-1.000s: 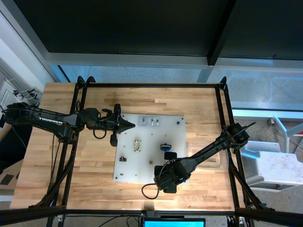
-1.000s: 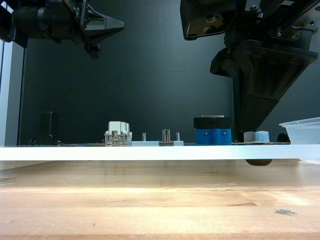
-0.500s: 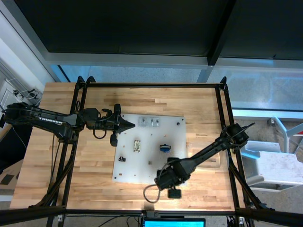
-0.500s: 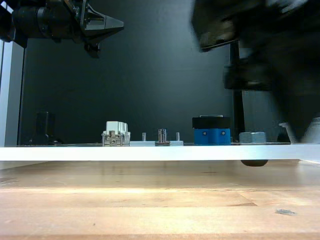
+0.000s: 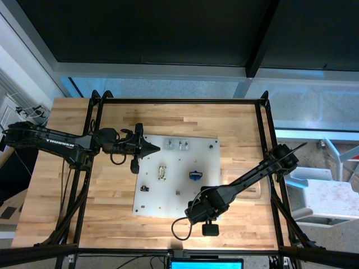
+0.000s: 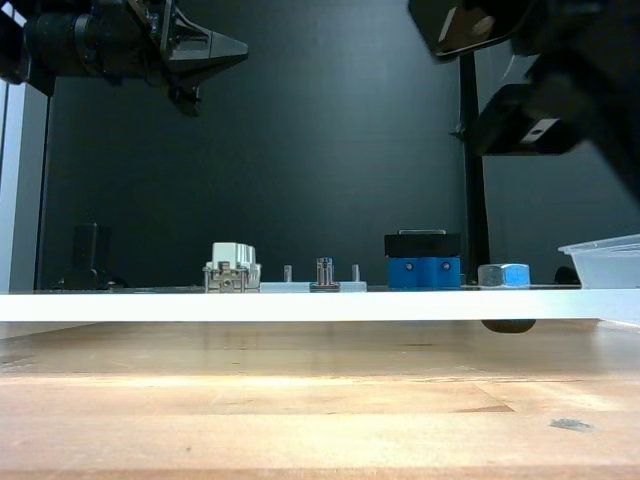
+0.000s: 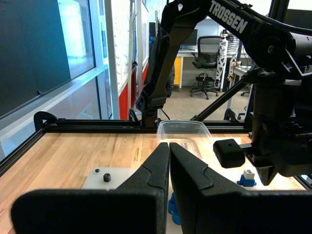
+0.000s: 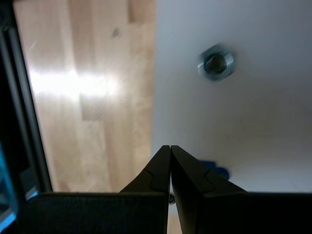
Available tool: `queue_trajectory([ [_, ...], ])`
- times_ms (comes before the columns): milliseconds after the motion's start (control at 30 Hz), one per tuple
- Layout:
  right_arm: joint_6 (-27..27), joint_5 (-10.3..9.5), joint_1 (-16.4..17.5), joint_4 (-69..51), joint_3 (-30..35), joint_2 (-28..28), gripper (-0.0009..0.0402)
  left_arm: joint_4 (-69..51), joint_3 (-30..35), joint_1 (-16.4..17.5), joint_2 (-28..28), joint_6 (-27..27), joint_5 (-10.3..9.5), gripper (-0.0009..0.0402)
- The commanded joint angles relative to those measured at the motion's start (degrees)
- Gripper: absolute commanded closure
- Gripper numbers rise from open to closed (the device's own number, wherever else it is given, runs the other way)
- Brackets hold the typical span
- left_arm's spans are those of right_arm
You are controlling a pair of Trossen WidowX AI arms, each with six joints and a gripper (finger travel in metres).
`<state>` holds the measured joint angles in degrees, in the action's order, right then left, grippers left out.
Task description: Pick the M12 fastener and fasten on the M12 threads
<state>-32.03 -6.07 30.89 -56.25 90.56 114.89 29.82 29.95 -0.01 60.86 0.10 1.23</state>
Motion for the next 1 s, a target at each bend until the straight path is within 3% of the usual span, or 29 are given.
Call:
queue_trajectory([
  [33,-0.1,2.12,0.1,0.3,0.0,-0.2,0.0393,0.1,0.0,0.0,0.0,0.0,0.02,0.0393],
  [167,-0.1,5.07,0.1,1.4,0.0,-0.2,0.0393,0.0,0.0,0.0,0.0,0.0,0.02,0.0393],
  [700,-0.3,5.33,0.1,1.6,0.0,-0.2,0.0393,0.0,0.0,0.0,0.0,0.0,0.02,0.0393],
  [900,-0.3,7.82,0.0,1.6,0.0,-0.7,0.0393,0.0,0.0,0.0,0.0,0.0,0.02,0.0393],
  [1000,-0.5,10.27,0.0,1.7,0.0,-1.5,0.0393,0.0,0.0,0.0,0.0,0.0,0.02,0.0393],
])
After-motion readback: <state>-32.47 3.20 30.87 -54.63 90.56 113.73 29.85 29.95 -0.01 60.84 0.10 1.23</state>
